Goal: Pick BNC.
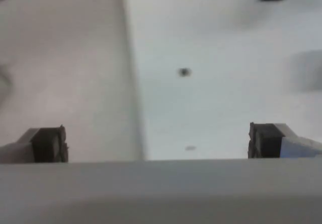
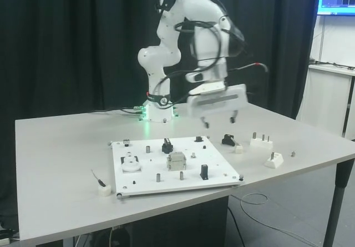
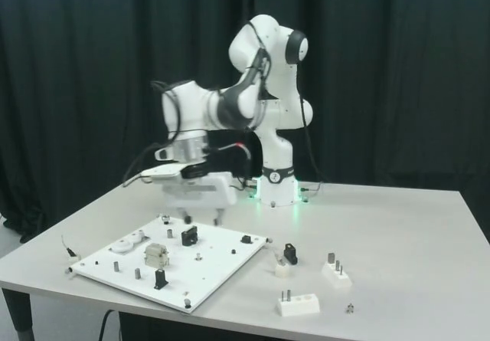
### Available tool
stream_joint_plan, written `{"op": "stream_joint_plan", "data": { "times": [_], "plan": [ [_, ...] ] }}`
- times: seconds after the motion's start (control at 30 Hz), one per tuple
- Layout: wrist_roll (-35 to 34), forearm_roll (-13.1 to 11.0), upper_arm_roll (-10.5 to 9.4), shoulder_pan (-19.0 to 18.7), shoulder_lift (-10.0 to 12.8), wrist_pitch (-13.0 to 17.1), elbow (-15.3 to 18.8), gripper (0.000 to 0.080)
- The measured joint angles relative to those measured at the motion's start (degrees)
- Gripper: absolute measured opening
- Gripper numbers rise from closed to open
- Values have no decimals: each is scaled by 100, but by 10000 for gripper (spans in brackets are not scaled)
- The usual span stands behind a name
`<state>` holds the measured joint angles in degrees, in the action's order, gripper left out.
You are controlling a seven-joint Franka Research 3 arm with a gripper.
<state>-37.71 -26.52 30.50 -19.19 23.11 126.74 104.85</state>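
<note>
First room view showed the white arm (image 2: pixel 191 41) bent forward from its base, its pincer (image 2: pixel 219 119) hanging in the air above the far edge of the white board (image 2: pixel 176 166) that lay on the grey tabletop (image 2: pixel 61 147). The pincer's two fingers were spread wide apart and held nothing; in the wrist view the pincer (image 1: pixel 156 142) showed both dark fingertips (image 1: pixel 48 144) well apart, with the board's (image 1: pixel 216 83) pale surface and its edge against the tabletop (image 1: pixel 65 73) below them. Which of the small parts was the BNC could not be told for certain; a black connector-like piece (image 2: pixel 167 145) stood on the board near its far edge, close beneath the pincer but apart from it. Near the board's middle sat a grey block (image 2: pixel 176 160), and a black upright piece (image 2: pixel 203 171) stood nearer the front edge. Beside the board, off its right side, lay another black part (image 2: pixel 228 140) and two white holders (image 2: pixel 260 142) with pins. Second room view placed the pincer (image 3: pixel 200 218) just above the board's (image 3: pixel 222 268) back edge, untouching.
</note>
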Motion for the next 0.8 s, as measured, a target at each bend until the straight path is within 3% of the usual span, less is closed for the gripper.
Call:
{"op": "stream_joint_plan", "data": {
  "times": [0.2,0.47,0.8],
  "plan": [
    [-1046,43,1,-575,-8,6,-103,800],
    [-2318,337,3,-1225,24,41,-243,800],
    [-3718,558,3,-1870,258,199,-491,800]
  ]
}}
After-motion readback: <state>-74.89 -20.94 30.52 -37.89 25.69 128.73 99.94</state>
